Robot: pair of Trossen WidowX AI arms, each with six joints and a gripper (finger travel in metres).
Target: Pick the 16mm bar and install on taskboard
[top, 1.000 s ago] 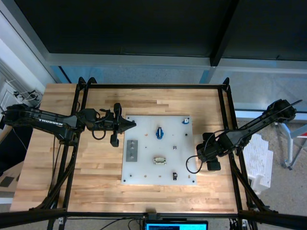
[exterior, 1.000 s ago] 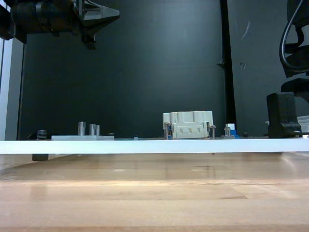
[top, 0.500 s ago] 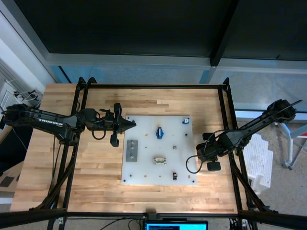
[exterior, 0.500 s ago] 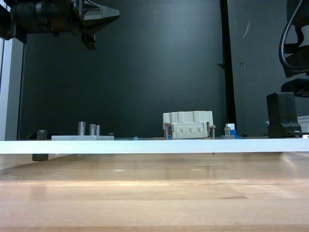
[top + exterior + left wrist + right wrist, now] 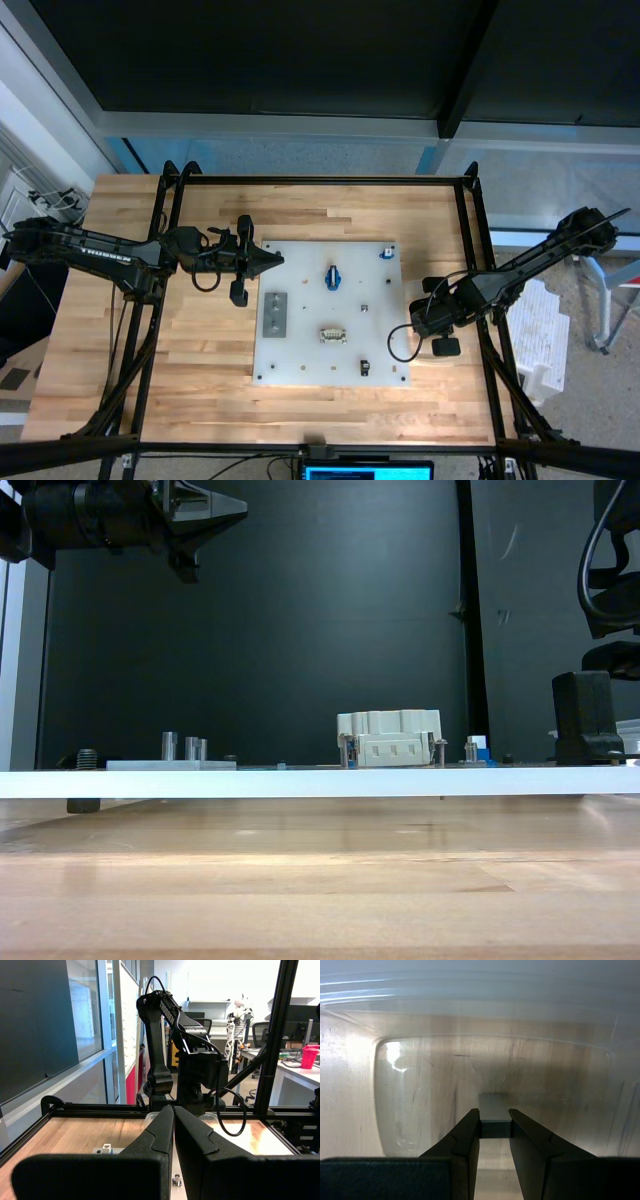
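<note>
The 16mm bar (image 5: 494,1109) is a small dull-grey piece lying on the floor of a clear plastic tray (image 5: 420,1085). My right gripper (image 5: 495,1124) points down into the tray, and its two fingers press on the bar's sides. From above, the right gripper (image 5: 441,345) is just off the right edge of the white taskboard (image 5: 300,352). My left gripper (image 5: 277,259) hangs high over the board's left edge with its fingers (image 5: 160,1130) pressed together and nothing between them. In the low view the left gripper (image 5: 238,504) is well above the taskboard (image 5: 300,783).
The board carries a grey metal block (image 5: 275,315), a blue piece (image 5: 333,277), a silver connector (image 5: 333,335) and a small black part (image 5: 366,368). A black frame (image 5: 320,181) rings the wooden table.
The right wrist has shifted very slightly at its place right of the board. The left arm has not moved.
</note>
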